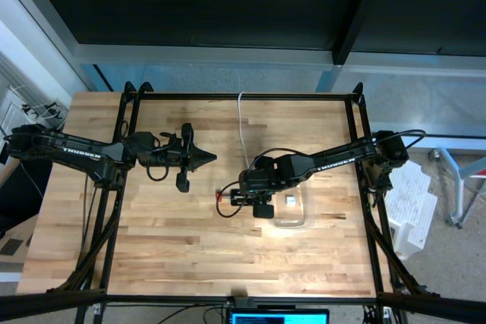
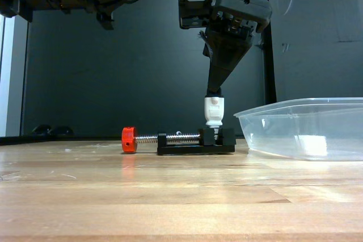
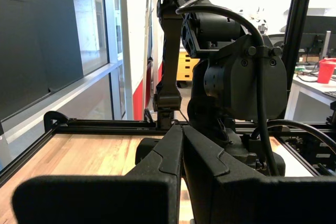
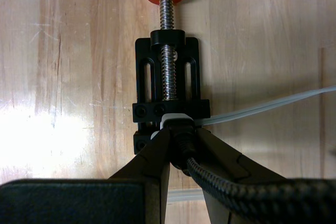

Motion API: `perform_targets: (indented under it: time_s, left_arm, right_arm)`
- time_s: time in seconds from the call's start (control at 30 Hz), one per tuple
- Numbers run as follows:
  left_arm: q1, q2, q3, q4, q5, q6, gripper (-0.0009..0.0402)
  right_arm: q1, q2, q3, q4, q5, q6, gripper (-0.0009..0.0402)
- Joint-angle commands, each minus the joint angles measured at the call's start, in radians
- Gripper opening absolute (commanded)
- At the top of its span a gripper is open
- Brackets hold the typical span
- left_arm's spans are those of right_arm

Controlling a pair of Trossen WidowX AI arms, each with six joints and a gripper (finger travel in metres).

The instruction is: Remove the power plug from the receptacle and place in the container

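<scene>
Near the middle of the table (image 2: 170, 196), the right tool (image 4: 181, 134) points straight down over the receptacle (image 2: 195, 147). Its two fingers pinch the power plug (image 4: 181, 142), which is seated in the white socket face (image 2: 213, 111) at the end of the block away from the red knob (image 2: 129, 140). The plug's black cord (image 4: 236, 188) runs back toward the wrist, and the long white cable (image 4: 262, 107) leaves the block sideways across the wood. The container (image 2: 306, 131) stands just beside the receptacle on the right arm's side, though I cannot tell whether the two touch, and a small white cube (image 1: 289, 200) lies inside it. The left tool (image 1: 203, 158) hangs parked above the table's left half, well apart from the work, its fingers pressed together. The step in hand looks to be the pull itself, since the plug is not yet out. The lift should go straight up along the socket's axis without tilt, because a sideways tug would likely drag or tip the block, which I cannot see fastened to the table. A firm pinch on the plug body rather than the cord should guard against slipping. Once the plug is free, it needs only a short carry over the tub's near wall, high enough for the dangling cord to clear the rim, and then a release.
</scene>
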Motion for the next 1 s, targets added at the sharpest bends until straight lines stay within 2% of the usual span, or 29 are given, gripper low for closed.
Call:
perform_targets:
  time_s: [0.03,0.7,1.0]
  left_arm:
    - [0.0,0.0,0.0,0.0,0.0,0.0,0.0]
    - [0.0,0.0,0.0,0.0,0.0,0.0,0.0]
    - [0.0,0.0,0.0,0.0,0.0,0.0,0.0]
  right_arm:
    - [0.0,-0.002,0.019,-0.011,0.001,0.003,0.0]
    - [0.001,-0.023,0.13,-0.129,0.001,0.003,0.0]
    - [0.003,-0.064,0.124,-0.18,0.0,0.002,0.0]
